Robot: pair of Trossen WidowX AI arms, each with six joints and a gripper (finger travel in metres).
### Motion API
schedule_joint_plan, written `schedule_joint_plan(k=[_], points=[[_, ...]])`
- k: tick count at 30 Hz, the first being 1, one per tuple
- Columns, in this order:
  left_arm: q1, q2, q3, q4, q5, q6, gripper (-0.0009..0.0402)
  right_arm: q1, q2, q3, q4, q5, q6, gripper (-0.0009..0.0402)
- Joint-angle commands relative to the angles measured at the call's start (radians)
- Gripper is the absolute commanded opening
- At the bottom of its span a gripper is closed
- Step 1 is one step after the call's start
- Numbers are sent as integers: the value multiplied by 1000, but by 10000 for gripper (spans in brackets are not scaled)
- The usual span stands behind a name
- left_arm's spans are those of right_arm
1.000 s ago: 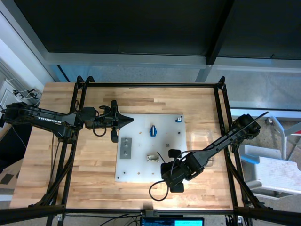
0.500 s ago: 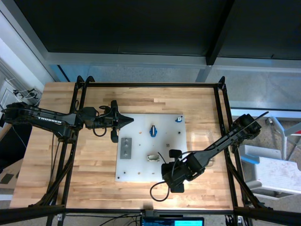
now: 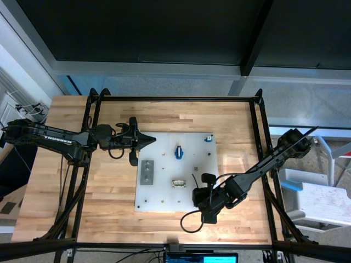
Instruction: Remove the USB connector from the USB hub and place in the container
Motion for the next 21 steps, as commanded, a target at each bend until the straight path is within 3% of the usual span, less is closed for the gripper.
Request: schedule_joint_plan(k=[1, 13, 21], points=[[0, 0, 0, 0, 0, 0, 1, 11, -3, -3, 2, 18, 5, 0], [0, 0, 0, 0, 0, 0, 1, 12, -7, 9, -11, 14, -6, 0], [0, 0, 0, 1, 0, 0, 1, 11, -64, 20, -97, -23, 40, 0]])
